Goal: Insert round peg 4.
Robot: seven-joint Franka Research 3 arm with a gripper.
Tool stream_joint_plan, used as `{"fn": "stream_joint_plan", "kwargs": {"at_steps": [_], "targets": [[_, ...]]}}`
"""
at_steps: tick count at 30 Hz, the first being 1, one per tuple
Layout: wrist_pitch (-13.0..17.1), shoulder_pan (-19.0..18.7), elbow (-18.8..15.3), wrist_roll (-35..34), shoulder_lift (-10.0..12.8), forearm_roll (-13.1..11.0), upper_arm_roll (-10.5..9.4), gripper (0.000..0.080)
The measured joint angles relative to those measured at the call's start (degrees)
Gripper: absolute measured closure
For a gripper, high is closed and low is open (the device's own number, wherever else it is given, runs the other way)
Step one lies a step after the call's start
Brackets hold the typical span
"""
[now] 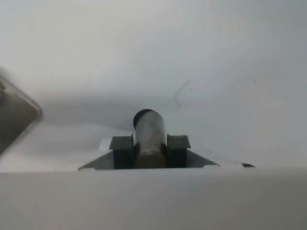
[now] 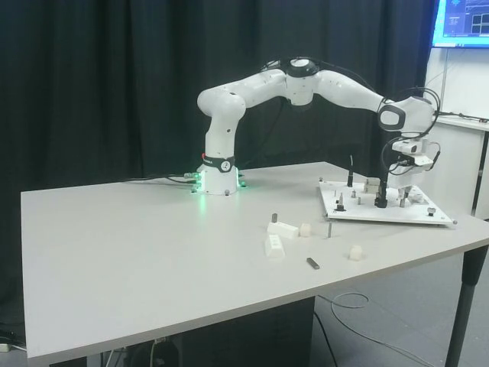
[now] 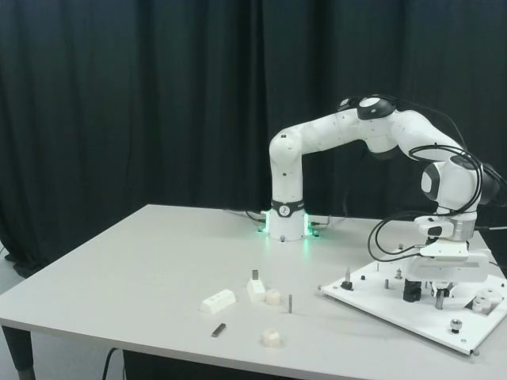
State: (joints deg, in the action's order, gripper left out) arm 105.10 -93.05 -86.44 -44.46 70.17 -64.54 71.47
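White board (image 3: pixel 380 297) below; fingers (image 1: pixel 123 151) clamped on round peg (image 1: pixel 149 136), upright.

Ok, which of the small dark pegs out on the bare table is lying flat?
The dark peg nearest the table's front edge; the thin peg by the white board stands upright.

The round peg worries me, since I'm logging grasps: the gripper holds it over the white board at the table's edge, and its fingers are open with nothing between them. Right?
Not quite: the gripper is shut on the round peg, as the wrist view shows. It does hang over the white board, as the room views show.
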Motion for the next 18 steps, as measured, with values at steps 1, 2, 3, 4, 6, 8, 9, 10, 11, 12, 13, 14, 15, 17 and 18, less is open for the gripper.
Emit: {"fn": "stream_joint_plan", "kwargs": {"at_steps": [1,2,3,4,6,8,9,10,11,12,13,14,15,17,18], "targets": [[0.0,0.0,0.0,-0.1,0.0,0.0,0.0,0.0658],[0.0,0.0,0.0,-0.3,0.0,0.0,0.0,0.0658],[0.0,-0.1,0.0,-0.4,0.0,0.0,0.0,0.0658],[0.0,-0.1,0.0,-0.5,0.0,0.0,0.0,0.0658],[0.0,-0.1,0.0,-0.7,0.0,0.0,0.0,0.0658],[0.1,-0.1,0.0,-0.7,0.0,0.0,0.0,0.0658],[0.1,-0.1,0.0,-0.7,0.0,0.0,0.0,0.0658],[0.1,-0.1,0.0,-0.7,0.0,0.0,0.0,0.0658],[0.1,-0.1,0.0,-0.7,0.0,0.0,0.0,0.0658],[0.1,-0.1,0.0,-0.7,0.0,0.0,0.0,0.0658],[0.1,-0.1,0.0,-0.7,0.0,0.0,0.0,0.0658],[0.1,-0.1,0.0,-0.7,0.0,0.0,0.0,0.0658],[0.1,-0.1,0.0,-0.7,0.0,0.0,-0.01,0.0658],[0.1,-0.1,0.0,-0.8,0.0,0.0,-0.02,0.0658],[0.2,-0.1,0.0,-0.8,0.0,0.0,-0.02,0.0658]]}}
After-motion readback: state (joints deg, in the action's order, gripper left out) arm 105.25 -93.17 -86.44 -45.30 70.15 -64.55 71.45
